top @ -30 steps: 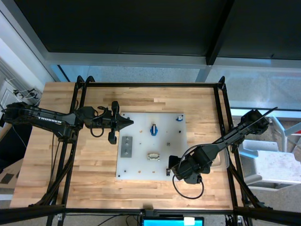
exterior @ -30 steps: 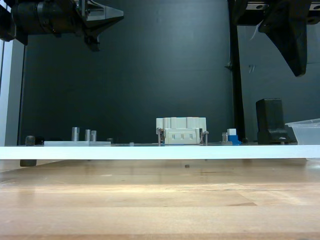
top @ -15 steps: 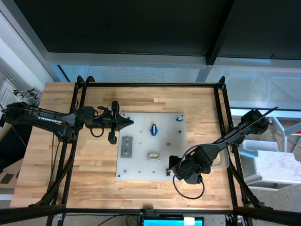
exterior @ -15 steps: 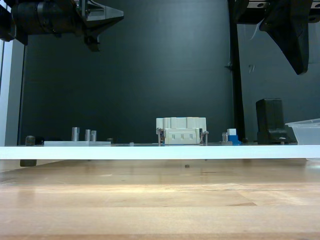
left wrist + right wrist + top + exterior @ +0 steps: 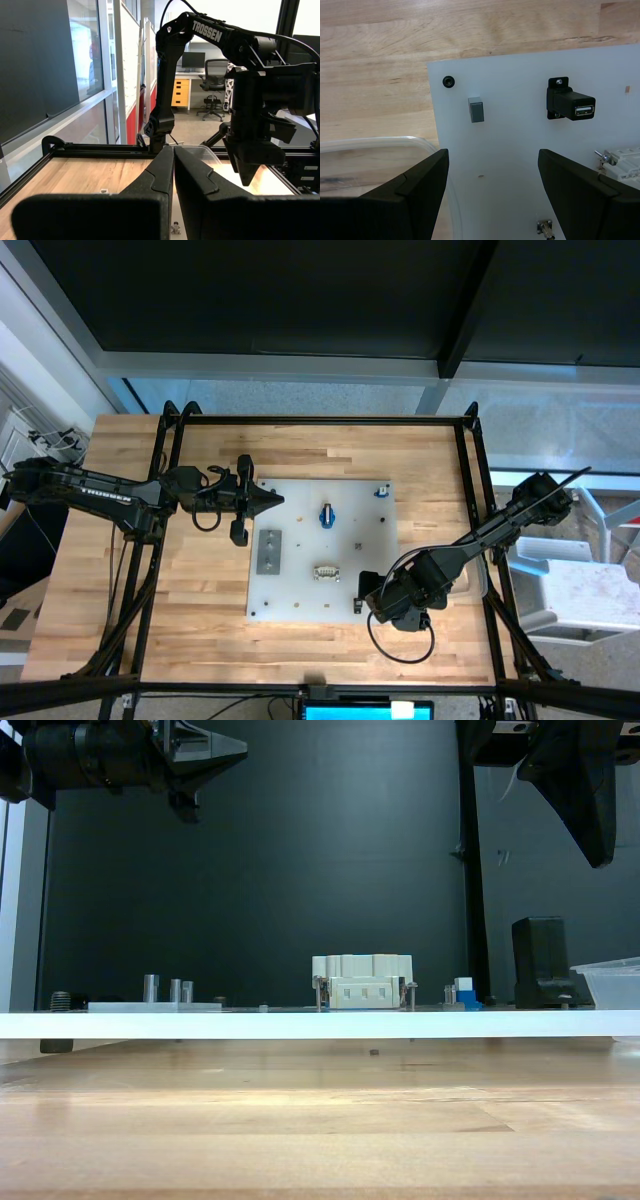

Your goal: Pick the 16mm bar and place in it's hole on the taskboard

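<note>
A grey metal block lies on the left part of the white taskboard. In the low view three metal bars stand upright in it, and the widest bar is the leftmost. I cannot tell which one is the 16mm bar. Neither gripper holds a bar. My left gripper hovers shut above the board's far left corner, its fingers pressed together. My right gripper hangs open over the board's near right corner, with only board showing between its fingers.
A white multi-pin connector sits mid-board, with a blue part behind it. A black USB socket, a small grey block and a black screw lie under the right wrist. A clear plastic bin stands off the board's right edge.
</note>
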{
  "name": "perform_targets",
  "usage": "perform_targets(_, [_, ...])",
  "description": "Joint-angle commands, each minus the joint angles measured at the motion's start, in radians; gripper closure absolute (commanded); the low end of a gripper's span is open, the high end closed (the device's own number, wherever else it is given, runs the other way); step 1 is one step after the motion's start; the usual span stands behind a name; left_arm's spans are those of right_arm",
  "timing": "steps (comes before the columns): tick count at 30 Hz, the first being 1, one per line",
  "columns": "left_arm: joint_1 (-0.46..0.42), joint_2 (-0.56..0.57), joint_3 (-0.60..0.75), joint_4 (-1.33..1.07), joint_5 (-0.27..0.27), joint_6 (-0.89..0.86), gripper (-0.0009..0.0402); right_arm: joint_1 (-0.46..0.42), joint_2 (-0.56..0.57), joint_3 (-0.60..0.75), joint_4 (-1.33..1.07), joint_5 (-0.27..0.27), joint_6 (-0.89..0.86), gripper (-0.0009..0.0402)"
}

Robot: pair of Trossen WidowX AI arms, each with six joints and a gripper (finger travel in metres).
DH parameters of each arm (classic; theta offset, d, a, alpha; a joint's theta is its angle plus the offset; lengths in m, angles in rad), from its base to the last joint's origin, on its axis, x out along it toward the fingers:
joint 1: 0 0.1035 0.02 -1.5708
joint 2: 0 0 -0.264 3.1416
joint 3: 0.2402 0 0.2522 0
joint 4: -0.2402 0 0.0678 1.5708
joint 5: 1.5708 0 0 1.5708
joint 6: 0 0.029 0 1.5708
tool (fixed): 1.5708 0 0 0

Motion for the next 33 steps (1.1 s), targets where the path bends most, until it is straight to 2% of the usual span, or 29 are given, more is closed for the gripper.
perform_targets(1, [0.000, 0.000, 0.000, 0.000, 0.000, 0.000, 0.0393, 0.000, 0.000, 0.000, 0.010, 0.000, 0.001, 0.0144])
perform_targets(33, [0.000, 0.000, 0.000, 0.000, 0.000, 0.000, 0.0393, 0.000, 0.000, -0.003, 0.018, 0.000, 0.002, 0.0144])
